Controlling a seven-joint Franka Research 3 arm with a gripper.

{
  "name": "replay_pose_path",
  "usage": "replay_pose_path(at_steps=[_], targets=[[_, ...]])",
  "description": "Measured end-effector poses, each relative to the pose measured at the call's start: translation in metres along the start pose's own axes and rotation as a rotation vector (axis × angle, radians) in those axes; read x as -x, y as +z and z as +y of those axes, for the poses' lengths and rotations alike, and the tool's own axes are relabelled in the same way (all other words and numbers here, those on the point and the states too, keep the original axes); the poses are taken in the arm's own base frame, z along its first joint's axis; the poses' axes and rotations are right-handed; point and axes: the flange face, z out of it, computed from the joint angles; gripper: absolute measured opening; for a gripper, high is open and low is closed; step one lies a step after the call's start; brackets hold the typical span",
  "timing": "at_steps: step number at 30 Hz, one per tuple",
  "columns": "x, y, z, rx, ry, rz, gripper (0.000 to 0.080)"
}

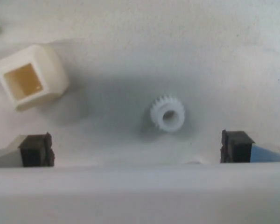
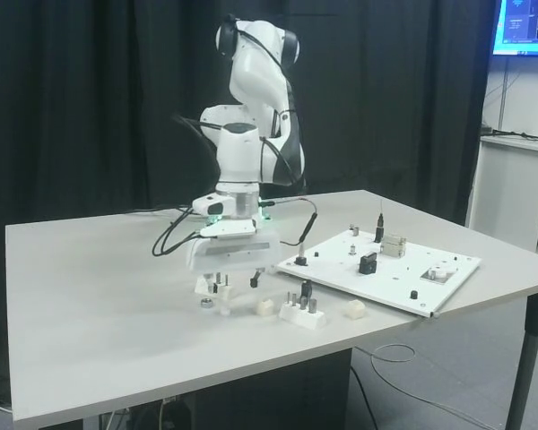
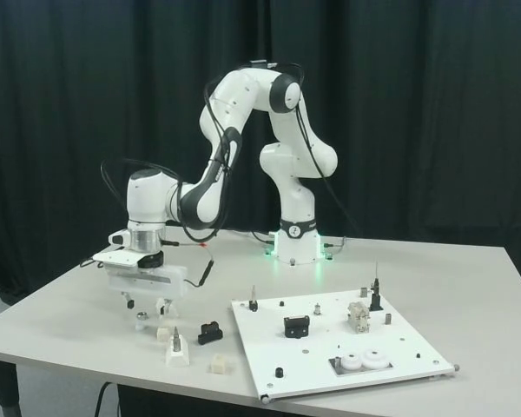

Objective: Pick small gear.

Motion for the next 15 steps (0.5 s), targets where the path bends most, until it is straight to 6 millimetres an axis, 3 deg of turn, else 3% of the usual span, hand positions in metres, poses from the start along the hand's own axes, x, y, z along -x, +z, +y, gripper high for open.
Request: replay_pose_path(at_steps=[15], targets=[[-0.02,0.032,0.003,0.001,0.032,0.031,0.08]])
